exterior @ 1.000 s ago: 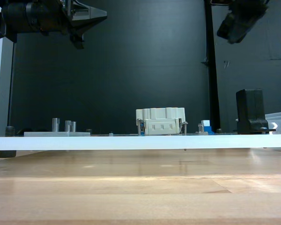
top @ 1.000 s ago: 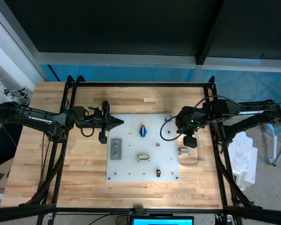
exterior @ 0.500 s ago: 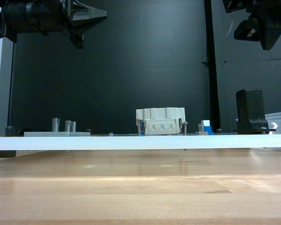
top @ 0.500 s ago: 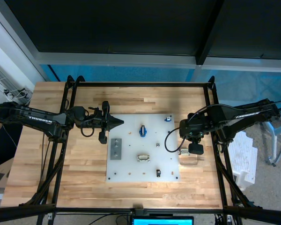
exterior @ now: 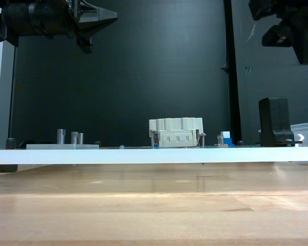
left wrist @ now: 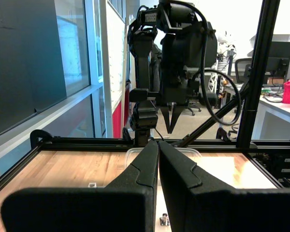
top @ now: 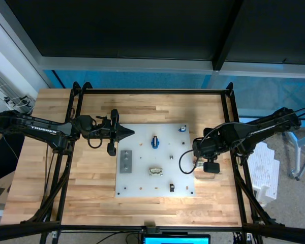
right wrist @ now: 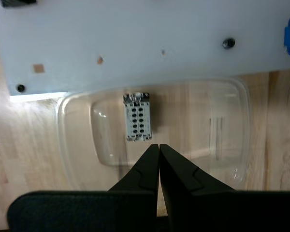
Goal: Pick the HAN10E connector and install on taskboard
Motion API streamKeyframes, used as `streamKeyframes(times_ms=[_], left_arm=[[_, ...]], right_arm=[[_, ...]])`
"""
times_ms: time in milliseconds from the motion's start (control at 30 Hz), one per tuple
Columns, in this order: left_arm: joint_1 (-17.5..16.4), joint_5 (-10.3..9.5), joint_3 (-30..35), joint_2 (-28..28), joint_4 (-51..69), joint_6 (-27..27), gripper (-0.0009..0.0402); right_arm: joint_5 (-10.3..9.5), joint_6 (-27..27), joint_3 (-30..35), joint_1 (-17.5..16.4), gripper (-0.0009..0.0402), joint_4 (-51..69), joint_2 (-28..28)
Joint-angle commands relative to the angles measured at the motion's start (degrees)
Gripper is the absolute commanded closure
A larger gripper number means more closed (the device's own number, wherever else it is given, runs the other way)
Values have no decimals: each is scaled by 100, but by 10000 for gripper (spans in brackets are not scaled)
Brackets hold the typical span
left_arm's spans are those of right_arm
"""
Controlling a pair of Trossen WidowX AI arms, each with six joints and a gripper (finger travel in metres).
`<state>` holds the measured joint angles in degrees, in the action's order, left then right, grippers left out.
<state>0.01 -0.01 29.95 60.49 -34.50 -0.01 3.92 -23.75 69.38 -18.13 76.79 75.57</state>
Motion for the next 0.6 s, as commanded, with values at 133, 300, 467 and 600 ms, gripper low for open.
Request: streamKeyframes(times_ms=[133,300,467,600], left_arm=[[0,0,0,0,-2,0,392],[0,0,0,0,-2,0,392],[0,2,0,0,-2,0,392],[-2,0,0,0,-2,0,392]], right_arm=[[24,-31,-273,-170,346,-214,-2],[61,-144,-538,-243,258,-623,-2],[68,-280,-767,-291,176,-807,-2],[107,-341,-960,-310,132,-911,-2]])
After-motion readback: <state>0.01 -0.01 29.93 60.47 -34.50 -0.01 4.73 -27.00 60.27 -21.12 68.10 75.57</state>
